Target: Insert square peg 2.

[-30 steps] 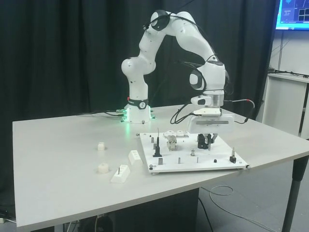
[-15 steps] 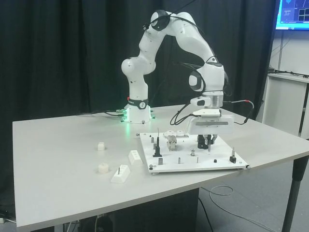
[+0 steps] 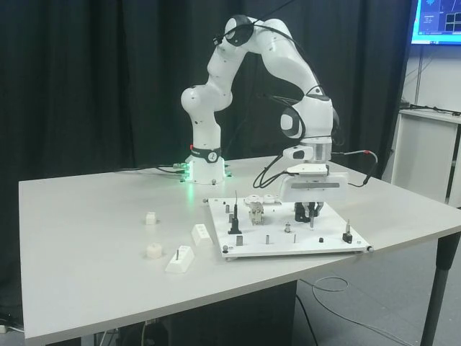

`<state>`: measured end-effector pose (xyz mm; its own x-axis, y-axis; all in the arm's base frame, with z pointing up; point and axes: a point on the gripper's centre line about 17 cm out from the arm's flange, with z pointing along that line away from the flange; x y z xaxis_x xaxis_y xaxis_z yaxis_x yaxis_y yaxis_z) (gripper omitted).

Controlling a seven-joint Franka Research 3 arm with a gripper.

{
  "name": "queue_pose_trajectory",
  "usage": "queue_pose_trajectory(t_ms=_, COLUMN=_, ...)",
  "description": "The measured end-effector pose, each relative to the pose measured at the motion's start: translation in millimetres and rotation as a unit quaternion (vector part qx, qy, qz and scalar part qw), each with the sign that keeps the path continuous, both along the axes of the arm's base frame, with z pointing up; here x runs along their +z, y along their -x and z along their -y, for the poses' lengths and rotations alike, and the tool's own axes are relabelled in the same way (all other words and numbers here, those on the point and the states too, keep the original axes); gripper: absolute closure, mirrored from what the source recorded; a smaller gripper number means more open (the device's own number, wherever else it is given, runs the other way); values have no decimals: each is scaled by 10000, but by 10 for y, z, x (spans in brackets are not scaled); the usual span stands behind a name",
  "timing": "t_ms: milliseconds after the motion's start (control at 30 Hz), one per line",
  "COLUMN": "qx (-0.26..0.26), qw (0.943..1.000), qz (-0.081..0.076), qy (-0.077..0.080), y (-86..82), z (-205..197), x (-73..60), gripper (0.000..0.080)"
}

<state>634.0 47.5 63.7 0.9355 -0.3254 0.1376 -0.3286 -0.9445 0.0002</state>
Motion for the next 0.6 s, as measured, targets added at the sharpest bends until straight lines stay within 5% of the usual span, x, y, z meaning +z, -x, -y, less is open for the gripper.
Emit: queue_pose_trajectory(t_ms=600, qx=13, qw=9999, qz=145, qy=13, y=-19, z=-1, x=-45, gripper=728)
